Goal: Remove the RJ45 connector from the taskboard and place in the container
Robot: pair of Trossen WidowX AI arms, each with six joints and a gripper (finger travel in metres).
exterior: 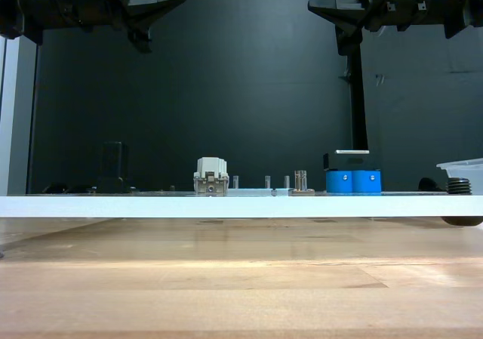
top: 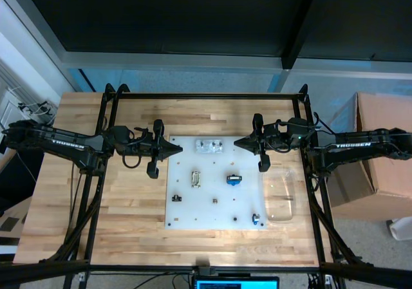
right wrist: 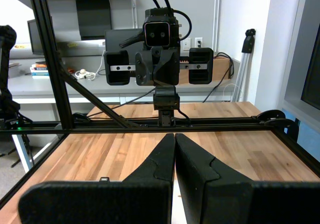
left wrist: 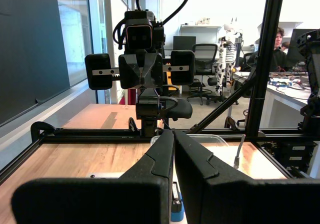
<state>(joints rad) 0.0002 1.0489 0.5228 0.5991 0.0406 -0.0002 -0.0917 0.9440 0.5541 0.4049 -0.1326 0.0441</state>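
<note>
as both hang above taskboard (top: 187,219), closed left gripper (top: 180,149) faces closed right gripper (top: 235,143).

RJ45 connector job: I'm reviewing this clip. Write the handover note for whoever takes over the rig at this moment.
Left gripper: shut, empty, raised above the board's far left edge.
Right gripper: shut, empty, raised above its far right edge, facing the left one.
Connector: apparently the grey-white part seated upright on the board, untouched.
Container: clear tub at the board's right edge, nothing visible inside.
Done: nothing. Left: grip the connector, pull it out, drop it in the container.
</note>
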